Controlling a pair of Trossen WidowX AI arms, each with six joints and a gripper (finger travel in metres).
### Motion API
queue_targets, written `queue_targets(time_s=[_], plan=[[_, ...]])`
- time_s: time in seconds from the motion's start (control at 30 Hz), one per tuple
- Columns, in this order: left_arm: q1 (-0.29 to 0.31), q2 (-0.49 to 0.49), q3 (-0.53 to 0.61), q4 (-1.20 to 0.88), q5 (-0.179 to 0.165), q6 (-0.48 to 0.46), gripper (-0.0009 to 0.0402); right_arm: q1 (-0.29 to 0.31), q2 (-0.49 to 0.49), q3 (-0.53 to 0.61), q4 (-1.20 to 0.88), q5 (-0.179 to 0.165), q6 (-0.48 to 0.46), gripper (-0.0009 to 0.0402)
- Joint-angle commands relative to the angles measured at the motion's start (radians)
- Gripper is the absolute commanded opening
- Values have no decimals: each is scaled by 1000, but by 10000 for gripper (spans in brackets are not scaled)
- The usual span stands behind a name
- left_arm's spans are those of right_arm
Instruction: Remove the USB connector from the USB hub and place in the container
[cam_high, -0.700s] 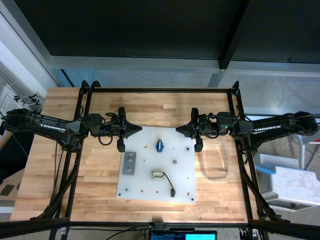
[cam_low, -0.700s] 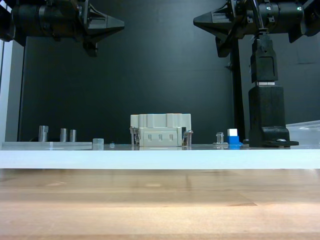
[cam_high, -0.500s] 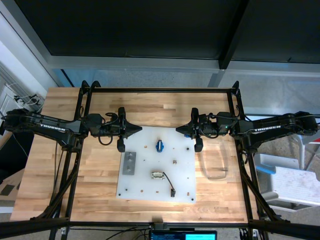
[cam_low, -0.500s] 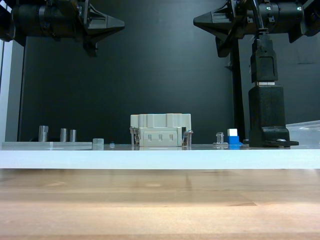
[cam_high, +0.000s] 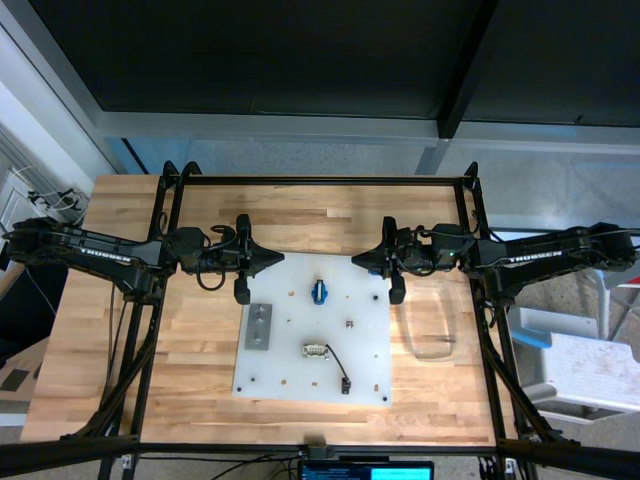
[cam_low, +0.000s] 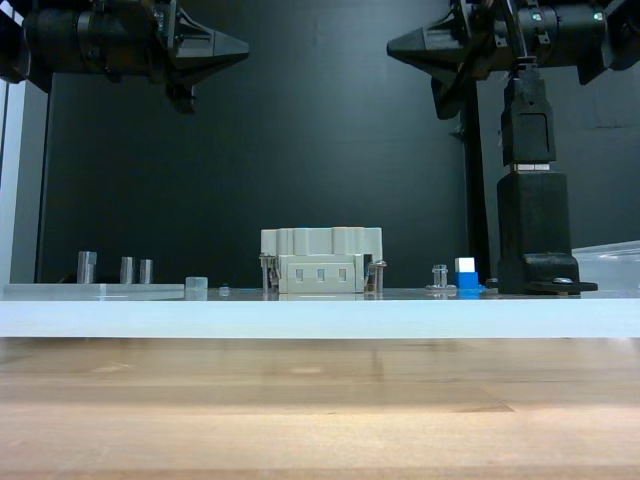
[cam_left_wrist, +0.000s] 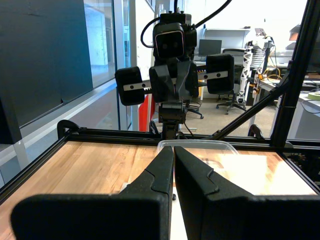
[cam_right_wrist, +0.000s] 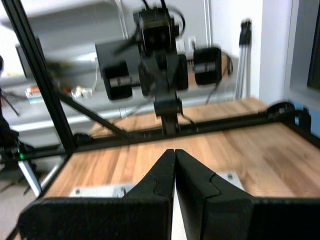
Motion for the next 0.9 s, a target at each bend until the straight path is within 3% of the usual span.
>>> queue_targets(time_s=[0.03,0.4,0.7,0.8,0.9], plan=[[0,0,0,0,0,0,1,2,0,43,-139,1,0,0],[0,0,0,0,0,0,1,35,1,259,-652,1,-1,0],[0,0,0,0,0,0,1,64,2,358,-917,9,60,0],[0,0,0,0,0,0,1,99,2,386,-985,12,90,0],[0,0,0,0,0,0,1,159,17,419,-1077,66,106,0]])
